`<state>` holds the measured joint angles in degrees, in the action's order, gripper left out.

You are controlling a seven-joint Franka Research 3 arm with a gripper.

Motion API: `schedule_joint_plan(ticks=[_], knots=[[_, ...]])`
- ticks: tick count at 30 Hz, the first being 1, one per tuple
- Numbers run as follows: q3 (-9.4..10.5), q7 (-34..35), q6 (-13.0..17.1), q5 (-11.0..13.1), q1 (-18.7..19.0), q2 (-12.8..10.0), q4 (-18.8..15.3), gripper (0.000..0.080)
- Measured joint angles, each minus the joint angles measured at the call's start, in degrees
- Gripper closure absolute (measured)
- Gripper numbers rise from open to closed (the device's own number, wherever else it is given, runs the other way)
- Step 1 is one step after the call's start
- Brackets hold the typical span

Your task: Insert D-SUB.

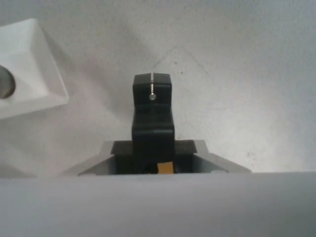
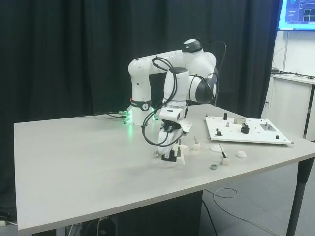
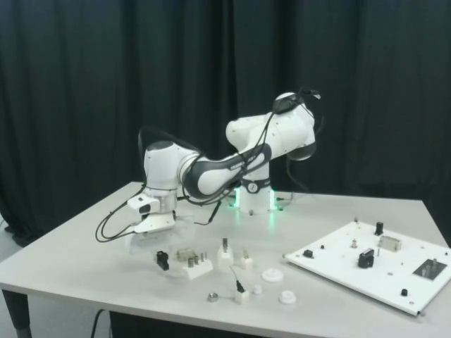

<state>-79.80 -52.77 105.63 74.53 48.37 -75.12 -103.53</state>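
Observation:
My gripper [image 1: 152, 85] hangs low over the grey table, just beside a white parts holder [image 1: 30, 74]. Its black fingers [image 1: 143, 91] are pressed together along a thin seam, shut, with nothing visible between them. In the first room view the gripper [image 2: 169, 158] almost touches the table next to the holder [image 2: 180, 157]. The second room view shows the gripper [image 3: 163, 262] left of the holder [image 3: 195, 265], which carries several grey pegs. A white task board [image 2: 256, 138] lies to the right with a black part [image 2: 244, 129] on it. I cannot pick out a D-SUB plug for certain.
Small white stands and discs [image 3: 273, 275], a grey ring [image 2: 213, 166] and a white block with a black stick [image 2: 225, 158] lie between the holder and the board [image 3: 338, 271]. The arm's base [image 2: 133, 112] with green lights stands at the table's back.

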Motion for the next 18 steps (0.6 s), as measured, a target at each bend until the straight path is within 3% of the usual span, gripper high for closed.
schedule_joint_plan(ticks=[18], knots=[[-1.64,2.7,-3.1,0.0,0.5,0.7,1.5,0.0649]])
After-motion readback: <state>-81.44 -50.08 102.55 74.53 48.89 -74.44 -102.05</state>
